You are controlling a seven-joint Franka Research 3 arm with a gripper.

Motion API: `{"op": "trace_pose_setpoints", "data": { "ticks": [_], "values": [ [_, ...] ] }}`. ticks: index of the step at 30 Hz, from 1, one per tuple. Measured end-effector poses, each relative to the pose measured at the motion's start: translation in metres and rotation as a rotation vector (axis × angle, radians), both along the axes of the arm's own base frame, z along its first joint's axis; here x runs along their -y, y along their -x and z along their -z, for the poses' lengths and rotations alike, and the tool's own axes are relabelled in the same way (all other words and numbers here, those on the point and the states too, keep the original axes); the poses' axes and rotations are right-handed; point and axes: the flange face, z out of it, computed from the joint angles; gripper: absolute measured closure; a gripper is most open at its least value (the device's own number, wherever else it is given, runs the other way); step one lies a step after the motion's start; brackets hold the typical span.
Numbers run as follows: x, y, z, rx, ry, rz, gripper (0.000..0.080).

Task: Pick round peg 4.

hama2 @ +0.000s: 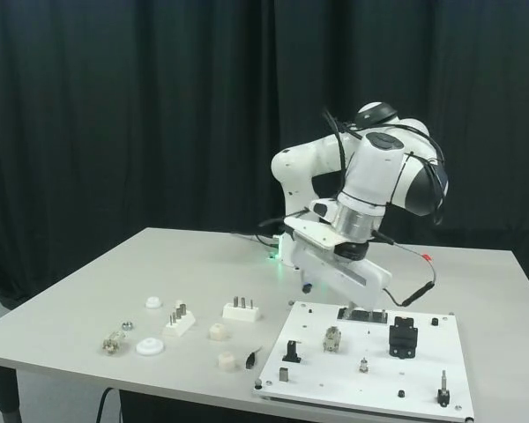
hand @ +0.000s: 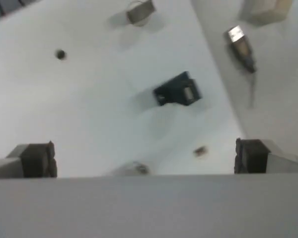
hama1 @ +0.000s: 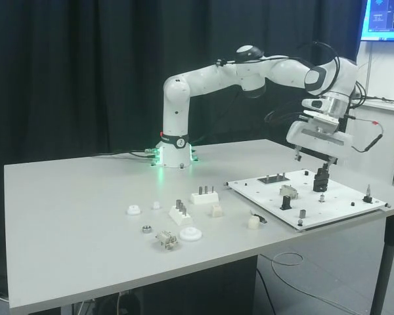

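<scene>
My gripper (hand: 144, 158) hangs open and empty above the white board (hama1: 341, 203), fingers (hand: 37, 159) spread wide. In the room views the gripper (hama1: 313, 159) (hama2: 339, 295) is well above the board's back part. A short grey round peg (hand: 139, 12) (hama1: 302, 213) (hama2: 284, 374) stands near the board's front edge, apart from the fingers. A thin peg (hama2: 363, 364) and a black peg (hama2: 443, 388) stand elsewhere on the board. I cannot tell which is peg 4. A black bracket (hand: 178, 90) (hama2: 291, 351) sits between the gripper and the grey peg.
A plug (hand: 241, 47) (hama2: 249, 359) and a white block (hand: 265, 10) (hama2: 227, 359) lie on the grey table (hama1: 72, 210) beside the board. A black block (hama2: 402, 337) and grey connector (hama2: 332, 339) stand on the board. White peg holders (hama1: 203, 195) and rings lie further left.
</scene>
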Motion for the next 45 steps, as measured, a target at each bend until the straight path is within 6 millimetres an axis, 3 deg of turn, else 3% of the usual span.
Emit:
{"op": "trace_pose_setpoints", "data": {
  "ticks": [11,31,45],
  "values": [
    [0.049,0.013,-0.002,-0.170,-0.002,-0.212,0.0003],
    [0.153,0.052,0.015,-0.297,-0.043,-0.256,0.0003],
    [0.224,0.083,0.030,-0.277,-0.045,-0.267,0.0003]
  ]
}}
